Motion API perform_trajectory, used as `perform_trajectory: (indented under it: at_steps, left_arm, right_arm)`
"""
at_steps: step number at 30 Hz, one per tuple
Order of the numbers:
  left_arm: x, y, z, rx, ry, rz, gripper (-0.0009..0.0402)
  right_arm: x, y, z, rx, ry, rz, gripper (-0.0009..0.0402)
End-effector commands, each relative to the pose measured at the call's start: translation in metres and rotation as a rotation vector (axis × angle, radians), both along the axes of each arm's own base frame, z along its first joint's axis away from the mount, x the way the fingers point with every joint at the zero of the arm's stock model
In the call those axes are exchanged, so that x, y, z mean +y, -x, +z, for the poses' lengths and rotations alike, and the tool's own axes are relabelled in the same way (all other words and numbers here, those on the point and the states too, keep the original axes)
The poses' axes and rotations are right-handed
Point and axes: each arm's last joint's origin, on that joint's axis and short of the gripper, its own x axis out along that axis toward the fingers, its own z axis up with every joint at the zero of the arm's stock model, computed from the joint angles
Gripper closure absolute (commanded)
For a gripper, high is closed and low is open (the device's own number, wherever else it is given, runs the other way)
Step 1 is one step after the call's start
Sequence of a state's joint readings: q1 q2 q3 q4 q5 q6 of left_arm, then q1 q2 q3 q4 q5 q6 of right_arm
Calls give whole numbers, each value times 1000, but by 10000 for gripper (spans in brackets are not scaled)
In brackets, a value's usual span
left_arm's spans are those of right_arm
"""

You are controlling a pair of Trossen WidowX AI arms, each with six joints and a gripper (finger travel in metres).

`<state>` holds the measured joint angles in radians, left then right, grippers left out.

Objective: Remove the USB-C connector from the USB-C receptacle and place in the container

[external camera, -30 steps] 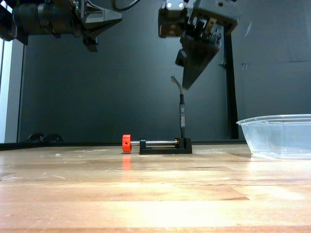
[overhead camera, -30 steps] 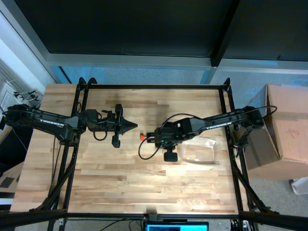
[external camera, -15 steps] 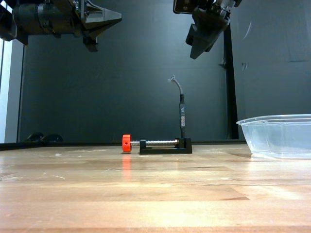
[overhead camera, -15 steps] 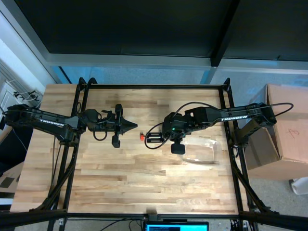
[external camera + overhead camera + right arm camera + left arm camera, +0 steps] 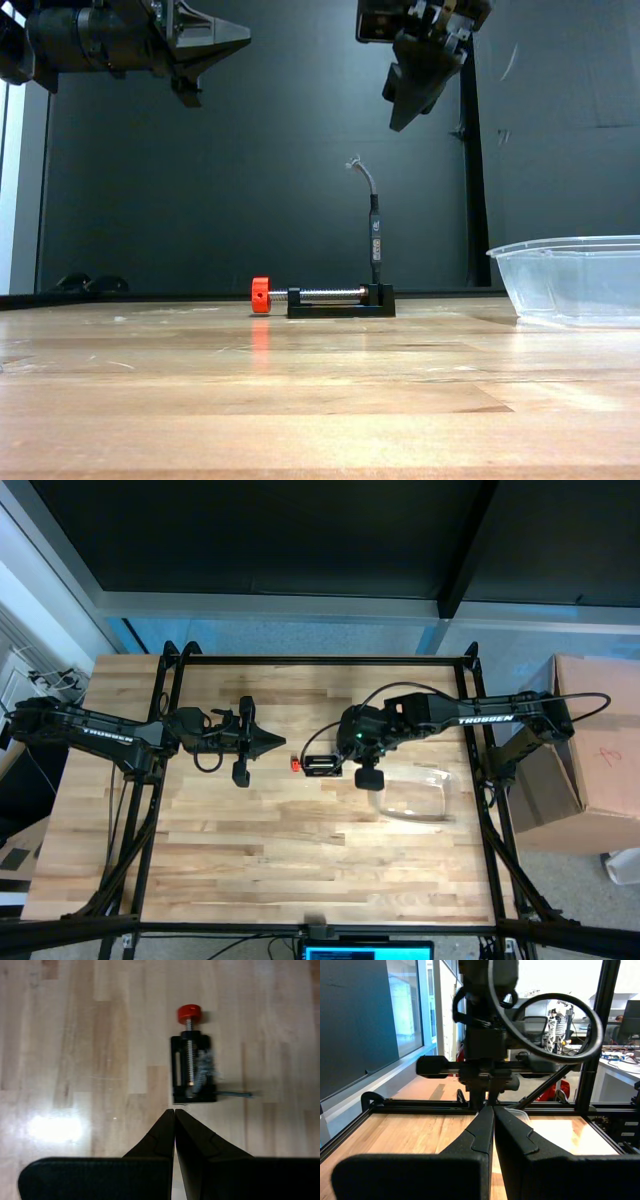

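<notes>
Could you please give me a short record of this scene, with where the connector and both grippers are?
Part: black USB-C connector with short grey cable stub, standing upright in its receptacle, held by neither gripper
Receptacle: small black clamp block with red knob, on wooden table
Container: clear plastic tub, right of the block
Left gripper: shut, high over the table, left of the block
Right gripper: shut, above the connector, apart from it
Change: right gripper has risen since a second ago; connector unmoved
</notes>
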<state>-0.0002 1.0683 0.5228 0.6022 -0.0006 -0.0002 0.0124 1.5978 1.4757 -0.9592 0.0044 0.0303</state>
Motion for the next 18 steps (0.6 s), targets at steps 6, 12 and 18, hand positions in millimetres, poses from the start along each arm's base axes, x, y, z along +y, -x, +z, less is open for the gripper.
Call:
perform_trajectory:
  at_steps: [6,12,18]
  left_arm:
    - [0,0,0,0,0,0,393]
    - [0,0,0,0,0,0,393]
    - [0,0,0,0,0,0,393]
  right_arm:
    - [-18,0,-1,7,24,-16,390]
    - [-19,-3,-4,15,33,-3,340]
    - [-20,-14,-20,61,32,-2,248]
